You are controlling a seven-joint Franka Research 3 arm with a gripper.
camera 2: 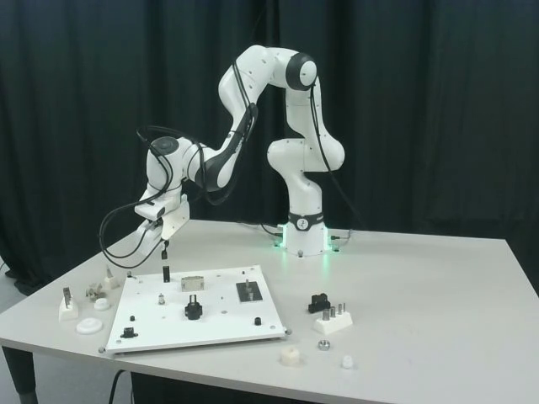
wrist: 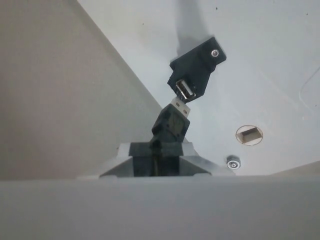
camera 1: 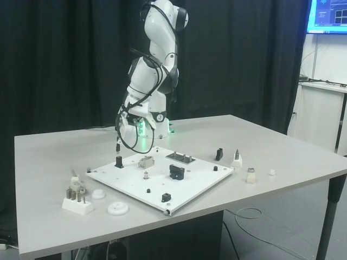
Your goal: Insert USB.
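Most is done: fingers (wrist: 156, 150) grasping the USB plug (wrist: 173, 120) hover just before the black socket (wrist: 192, 70) (insertion itself remains).

Matt black plastic USB plug (wrist: 172, 121) with shiny metal tip; smooth white board (wrist: 260, 60)

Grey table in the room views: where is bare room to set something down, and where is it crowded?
The grey table lies bare between the robot base and its far edge. The white board is crowded with small fixtures, and white parts cluster beside it. The tool holds the USB plug above the black socket.
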